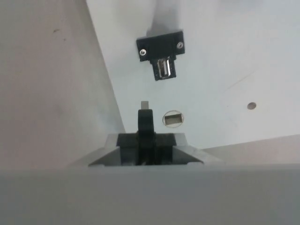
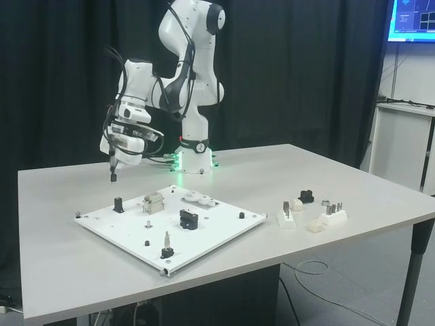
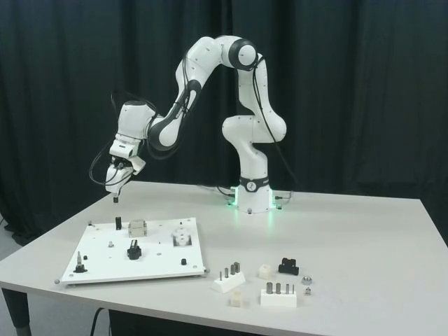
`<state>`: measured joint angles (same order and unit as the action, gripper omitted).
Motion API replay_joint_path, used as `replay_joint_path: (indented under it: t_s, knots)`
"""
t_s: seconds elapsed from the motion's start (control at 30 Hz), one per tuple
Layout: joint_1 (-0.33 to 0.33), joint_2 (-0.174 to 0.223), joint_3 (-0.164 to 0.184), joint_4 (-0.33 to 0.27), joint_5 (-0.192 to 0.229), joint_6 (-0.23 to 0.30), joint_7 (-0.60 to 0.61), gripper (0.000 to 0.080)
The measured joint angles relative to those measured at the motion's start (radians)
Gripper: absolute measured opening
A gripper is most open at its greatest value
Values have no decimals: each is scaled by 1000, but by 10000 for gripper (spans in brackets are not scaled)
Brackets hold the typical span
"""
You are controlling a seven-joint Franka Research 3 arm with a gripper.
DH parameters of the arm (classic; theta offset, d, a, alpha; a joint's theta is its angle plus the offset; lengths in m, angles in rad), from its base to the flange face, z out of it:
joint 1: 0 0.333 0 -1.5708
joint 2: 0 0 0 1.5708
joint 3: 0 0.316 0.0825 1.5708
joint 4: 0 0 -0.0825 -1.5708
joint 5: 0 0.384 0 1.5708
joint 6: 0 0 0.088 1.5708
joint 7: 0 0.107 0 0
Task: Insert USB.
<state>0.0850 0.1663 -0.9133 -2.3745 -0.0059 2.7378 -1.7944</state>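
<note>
- Black curtains stand behind a grey bench [image 2: 326, 183] bearing a white board [image 2: 217, 227].
- Above the board's left edge, the claw [image 2: 113, 178] is closed on the USB plug [image 1: 145, 119], held point-down.
- Just right of it and lower, the black socket [image 2: 118, 204] sits on the board, well apart from the plug.
- To do this well, I'd line the plug squarely over the socket before descending.
- Only the wrist view shows the socket's opening [image 1: 163, 68]; the room views show the height gap.
</note>
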Motion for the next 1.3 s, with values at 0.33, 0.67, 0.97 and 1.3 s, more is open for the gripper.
replay_joint_path:
  t_s: [0.33, 0.67, 0.97, 1.3]
  knots:
    - [0, 2, 15, -4, 39, 2, -22, 64]
    - [0, 28, 27, -4, 39, 19, -64, 64]
    - [0, 56, 28, -4, 39, 45, -69, 64]
    - [0, 68, 29, -4, 39, 60, -90, 64]
